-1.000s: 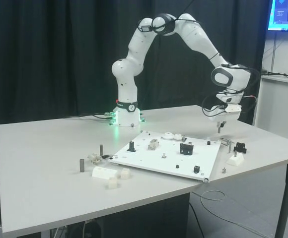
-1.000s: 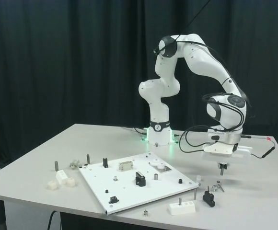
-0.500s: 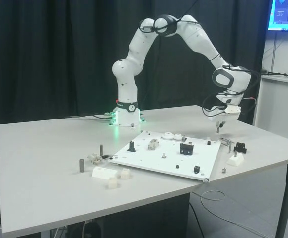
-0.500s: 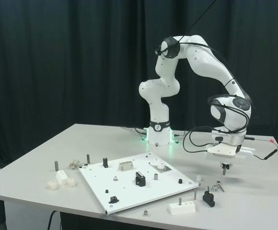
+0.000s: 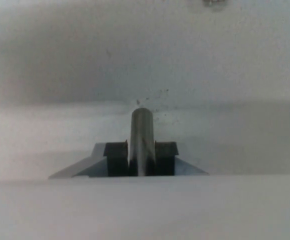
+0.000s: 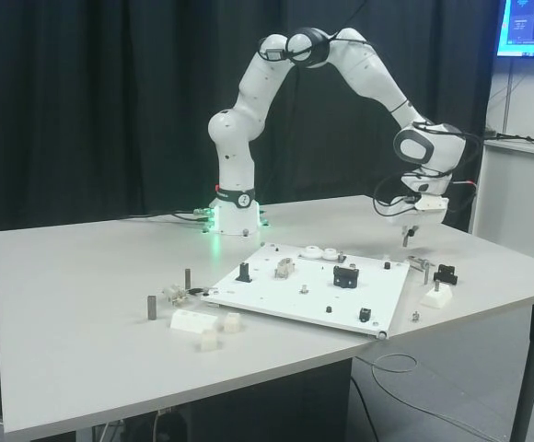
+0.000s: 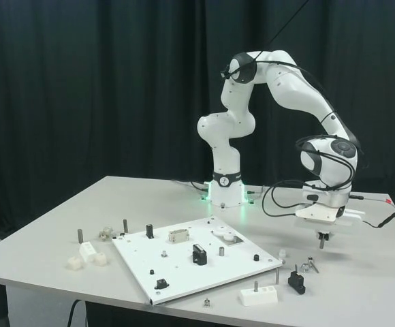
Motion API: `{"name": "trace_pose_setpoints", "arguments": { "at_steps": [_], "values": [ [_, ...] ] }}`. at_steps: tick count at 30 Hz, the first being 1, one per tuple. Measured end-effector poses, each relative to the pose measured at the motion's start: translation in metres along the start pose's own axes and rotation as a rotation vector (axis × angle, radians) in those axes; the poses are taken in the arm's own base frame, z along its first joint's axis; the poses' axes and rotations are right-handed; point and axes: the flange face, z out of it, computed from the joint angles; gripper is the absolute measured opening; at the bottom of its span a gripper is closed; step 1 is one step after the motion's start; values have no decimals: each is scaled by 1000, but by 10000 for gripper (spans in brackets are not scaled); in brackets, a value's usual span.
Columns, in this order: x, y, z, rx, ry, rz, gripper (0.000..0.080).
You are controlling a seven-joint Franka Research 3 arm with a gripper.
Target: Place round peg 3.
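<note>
A grey round peg [image 5: 142, 140] stands upright between my black fingertips [image 5: 116, 155], and my gripper [image 5: 141, 159] is shut on it. In the room views my gripper [image 6: 408, 233] [image 7: 322, 239] hangs above the bare grey table, past the far corner of the white board [image 6: 290, 293] [image 7: 184, 269]. The peg's lower end pokes out below the fingers and is clear of the table surface.
The white board carries black fixtures [image 7: 199, 255], a grey peg [image 7: 220, 251] and white round parts [image 6: 314, 251]. Small black and white blocks [image 7: 295, 281] [image 7: 258, 296] lie near the table edge below my gripper. White blocks [image 6: 194, 321] and upright pegs [image 6: 149, 307] stand beyond the board's other side.
My gripper, with the peg in it, has drifted a little farther from the board and slightly upward. Nothing on the table has moved.
</note>
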Motion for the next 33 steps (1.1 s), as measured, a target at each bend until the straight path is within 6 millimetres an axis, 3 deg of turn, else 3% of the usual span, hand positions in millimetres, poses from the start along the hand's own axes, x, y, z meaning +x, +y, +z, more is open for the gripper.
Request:
{"name": "trace_pose_setpoints", "arguments": {
  "at_steps": [21, 22, 29, 30, 31, 33],
  "values": [
    [9, -2, 5, 12, -29, 33, 110],
    [9, -2, 5, 12, -29, 34, 356],
    [11, -3, 2, 18, -29, 35, 356],
    [11, -4, 2, 19, -29, 35, 646],
    [11, -4, 1, 20, -29, 35, 760],
    [11, -5, -1, 20, -30, 36, 760]
  ]
}}
